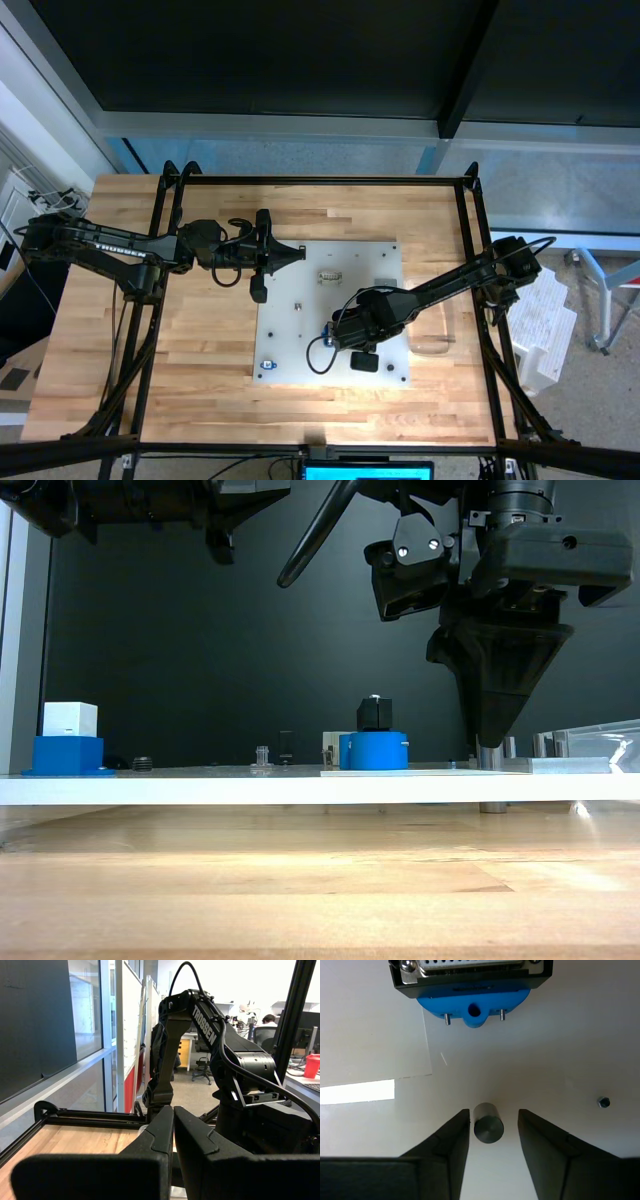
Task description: Pick the 16mm cylinder and install on the taskboard
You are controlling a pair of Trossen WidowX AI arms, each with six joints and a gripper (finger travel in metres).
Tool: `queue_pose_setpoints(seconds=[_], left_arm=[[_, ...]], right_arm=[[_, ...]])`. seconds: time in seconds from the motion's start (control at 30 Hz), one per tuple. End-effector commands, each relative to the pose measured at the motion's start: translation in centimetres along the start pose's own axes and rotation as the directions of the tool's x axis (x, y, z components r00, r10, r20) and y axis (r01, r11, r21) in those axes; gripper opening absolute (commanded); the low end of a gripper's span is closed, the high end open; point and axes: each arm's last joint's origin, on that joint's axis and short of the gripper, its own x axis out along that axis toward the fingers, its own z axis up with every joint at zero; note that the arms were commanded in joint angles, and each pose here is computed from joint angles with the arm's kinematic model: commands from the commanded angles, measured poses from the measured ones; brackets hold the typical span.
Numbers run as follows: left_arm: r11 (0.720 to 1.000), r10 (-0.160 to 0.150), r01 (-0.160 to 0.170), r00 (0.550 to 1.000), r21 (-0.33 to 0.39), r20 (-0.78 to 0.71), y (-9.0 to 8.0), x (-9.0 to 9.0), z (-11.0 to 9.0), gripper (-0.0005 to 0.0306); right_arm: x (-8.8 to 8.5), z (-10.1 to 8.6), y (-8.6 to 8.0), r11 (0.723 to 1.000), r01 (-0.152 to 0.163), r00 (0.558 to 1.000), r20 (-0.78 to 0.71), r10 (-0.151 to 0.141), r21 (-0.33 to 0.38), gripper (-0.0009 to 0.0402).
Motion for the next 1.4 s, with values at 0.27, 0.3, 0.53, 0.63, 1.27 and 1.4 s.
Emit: queue_pose_setpoints(seconds=[0.27,0.3,0.53,0.63,1.27,1.4], left_arm=[[1.0,0.0,0.0,1.0,0.0,0.0,0.0,0.0,0.0,0.0001],[1.0,0.0,0.0,1.0,0.0,0.0,0.0,0.0,0.0,0.0001],[1.0,0.0,0.0,1.0,0.0,0.0,0.0,0.0,0.0,0.0001],[1.0,0.0,0.0,1.0,0.0,0.0,0.0,0.0,0.0,0.0001],[1.0,0.0,0.0,1.0,0.0,0.0,0.0,0.0,0.0,0.0001],[1.0,0.0,0.0,1.0,0.0,0.0,0.0,0.0,0.0,0.0001]], right_arm=[[-1.4,-0.1,-0.2,0.998,-0.022,0.999,0.027,0.024,-0.051,0.0179],[-1.7,-0.1,-0.3,0.998,-0.025,0.999,0.032,0.027,-0.063,0.0179],[-3.7,-0.6,-0.7,0.991,-0.044,0.998,0.048,0.05,-0.124,0.0173],[-4.3,-0.9,-0.9,0.991,-0.044,0.998,0.047,0.05,-0.126,0.0169],[-6.6,-2.5,-4.5,0.994,-0.075,0.976,0.196,0.089,-0.075,0.0086],[-8.3,-3.0,-6.5,0.994,-0.094,0.937,0.33,0.109,-0.062,0.0033]])
